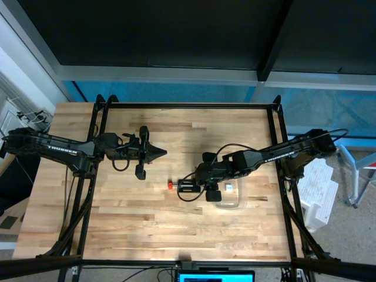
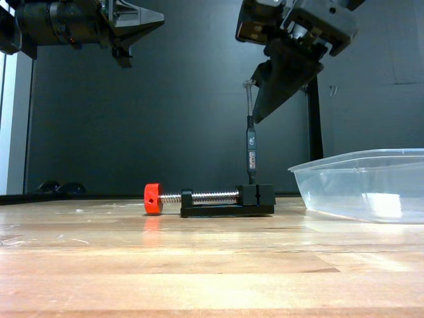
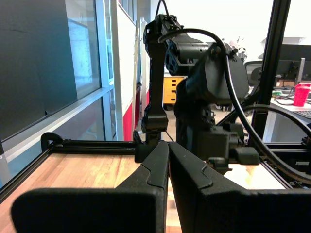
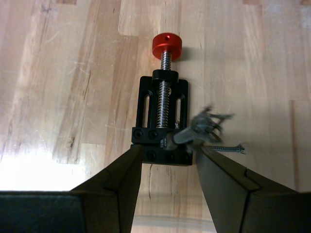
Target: Pick the usb-c connector and install on the hub
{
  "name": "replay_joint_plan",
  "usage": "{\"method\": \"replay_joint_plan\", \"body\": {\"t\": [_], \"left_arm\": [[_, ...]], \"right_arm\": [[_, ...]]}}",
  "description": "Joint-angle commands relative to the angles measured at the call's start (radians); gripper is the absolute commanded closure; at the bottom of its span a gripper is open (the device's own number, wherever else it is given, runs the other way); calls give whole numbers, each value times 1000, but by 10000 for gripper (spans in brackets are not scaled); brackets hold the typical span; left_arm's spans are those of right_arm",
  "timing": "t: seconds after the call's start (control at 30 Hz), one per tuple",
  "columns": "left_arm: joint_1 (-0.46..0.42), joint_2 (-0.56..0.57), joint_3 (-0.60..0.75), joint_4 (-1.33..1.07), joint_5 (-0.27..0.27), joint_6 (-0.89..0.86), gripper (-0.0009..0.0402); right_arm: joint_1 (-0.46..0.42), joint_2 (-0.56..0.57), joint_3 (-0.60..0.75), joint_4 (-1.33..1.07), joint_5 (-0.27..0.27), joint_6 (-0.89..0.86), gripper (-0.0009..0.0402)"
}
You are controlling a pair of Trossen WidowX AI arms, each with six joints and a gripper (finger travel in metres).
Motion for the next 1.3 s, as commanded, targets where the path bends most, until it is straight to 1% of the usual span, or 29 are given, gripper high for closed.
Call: {"method": "replay_joint_plan", "body": {"t": [0.03, 0.33, 0.67, 0.77, 0.93, 1.03, 1.1, 1.2, 1.23, 1.3], "left_arm": [[0, 0, 0, 0, 0, 0, 393], [0, 0, 0, 0, 0, 0, 393], [0, 0, 0, 0, 0, 0, 393], [0, 0, 0, 0, 0, 0, 393], [0, 0, 0, 0, 0, 0, 393], [0, 0, 0, 0, 0, 0, 393], [0, 0, 0, 0, 0, 0, 393], [0, 0, 0, 0, 0, 0, 393], [0, 0, 0, 0, 0, 0, 393], [0, 0, 0, 0, 0, 0, 393]], "right_arm": [[0, -31, -3, -6, 2, 2, 231], [0, -102, -3, -69, 3, 2, 233], [0, -107, -3, -83, 3, -2, 233], [0, -107, -3, -96, 3, -3, 239], [0, -129, -19, -83, 3, -3, 268], [0, -158, -34, -75, 4, -4, 298], [-2, -179, -46, -67, 12, -4, 329], [-6, -217, -84, 5, 12, -9, 392], [-7, -232, -97, 29, 12, -13, 397], [-11, -255, -121, 82, 14, -11, 384]]}}
